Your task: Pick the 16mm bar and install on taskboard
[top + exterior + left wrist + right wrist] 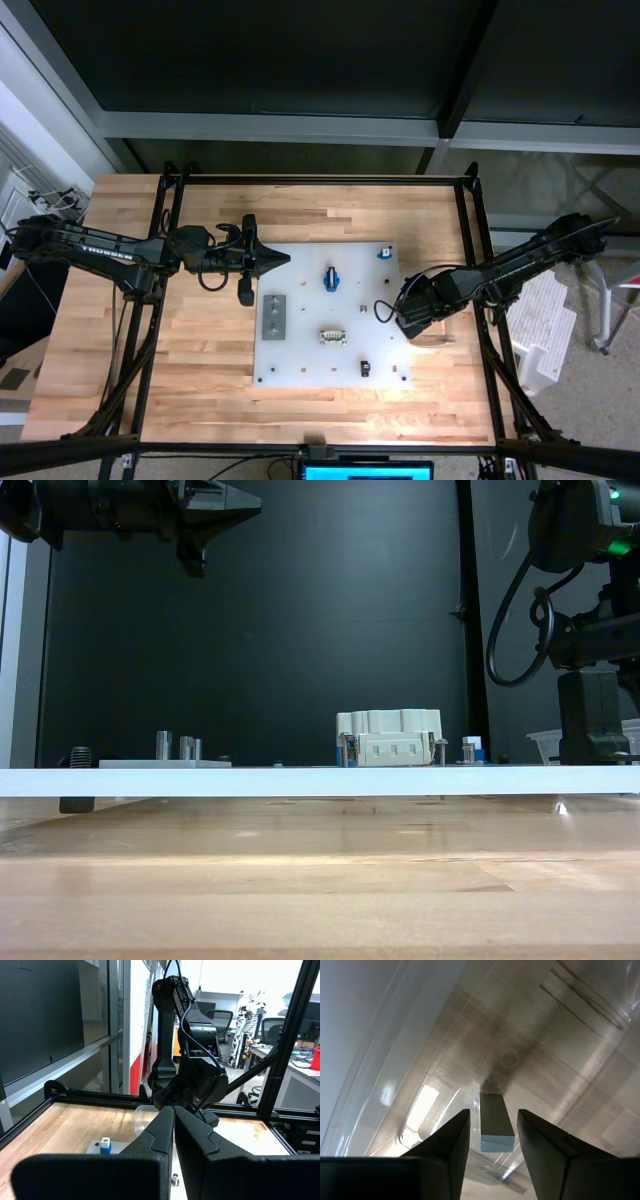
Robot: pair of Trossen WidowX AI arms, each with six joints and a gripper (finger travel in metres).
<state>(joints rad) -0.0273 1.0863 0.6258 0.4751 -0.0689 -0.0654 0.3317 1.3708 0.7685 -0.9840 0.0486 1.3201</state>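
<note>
Right pincer is spread either side of the grey square-ended metal bar, not touching it. The bar sits inside a clear plastic tray just off the white taskboard's right edge. Left pincer is pressed together, hovering over the board's far-left corner.

My left tool hangs above the board's back-left edge. My right tool is in the tray on the table right of the board, with the bar lying between its fingers.

The left arm reaches inward, high and level, its left pincer closed tight. The right arm bends down, the right pincer low with fingers parted.
</note>
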